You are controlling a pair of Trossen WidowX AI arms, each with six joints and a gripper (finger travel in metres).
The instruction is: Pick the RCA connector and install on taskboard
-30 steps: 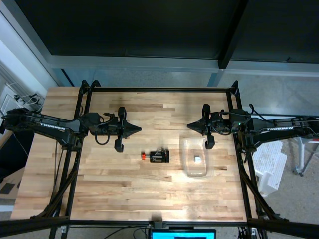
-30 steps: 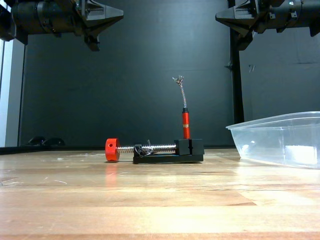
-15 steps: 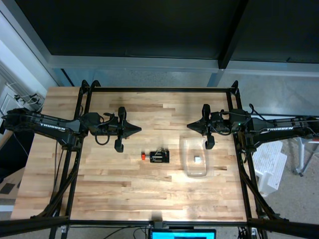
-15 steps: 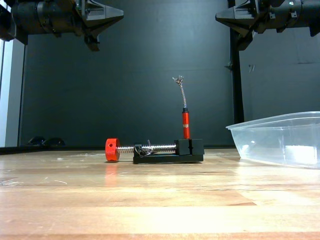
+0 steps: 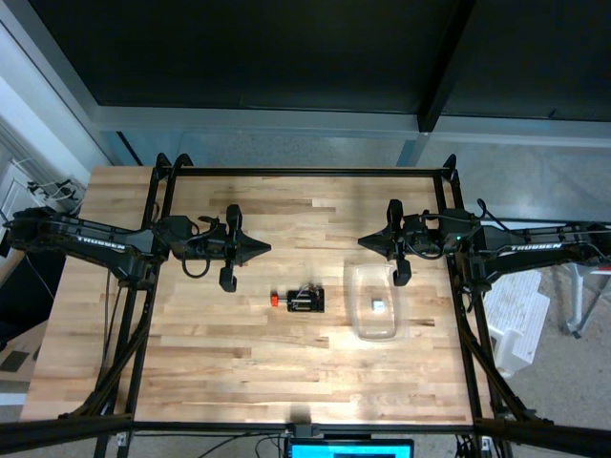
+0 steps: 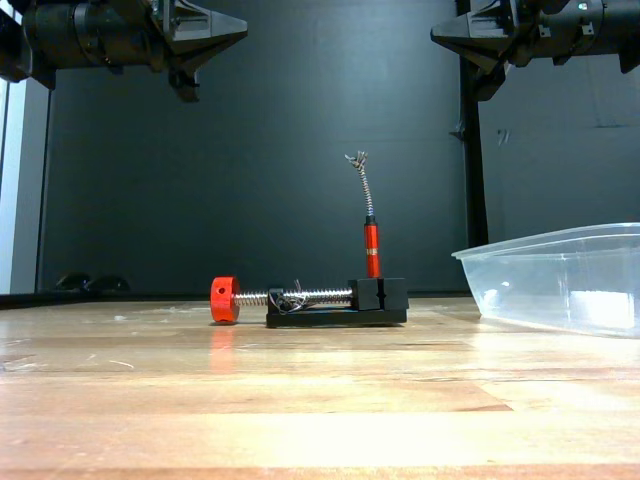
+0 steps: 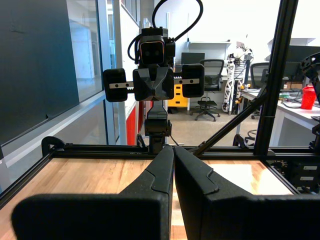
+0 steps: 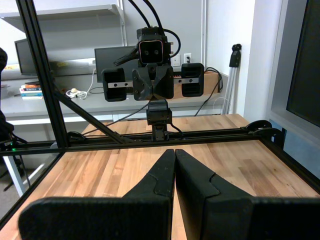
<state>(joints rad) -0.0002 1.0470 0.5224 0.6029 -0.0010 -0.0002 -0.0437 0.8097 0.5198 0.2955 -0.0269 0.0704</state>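
The near part of the wooden table point(image 5: 239, 382) lies bare of task parts. Farther in, toward the right side, sits the clear tray point(image 6: 560, 285), and inside it the white block point(image 5: 379, 305) shows as a small pale shape with nothing darker visible on it and no cable rising from the tray in the low view. Level with the tray and well apart from it, nearer the table's middle, the black vise point(image 6: 335, 302) rests on the bare wood with its red knob point(image 6: 224, 299) pointing toward the left arm. The connector point(image 6: 371, 250) stands upright on the vise, a slim red cylinder with nothing holding it, and its braided cable point(image 6: 364, 190) climbs from its top, bends slightly and ends in a frayed tip in open air. Beyond the vise and tray, both arms hang high above the table, reaching inward with a wide gap between them. The left gripper point(image 5: 265, 248) hovers past the vise on the left side; its wrist view shows its two fingers point(image 7: 162, 170) pressed together with nothing between them. The right gripper point(image 5: 362, 242) hovers just past the far end of the tray, and its fingers point(image 8: 162, 172) likewise meet, empty, well clear of the connector.
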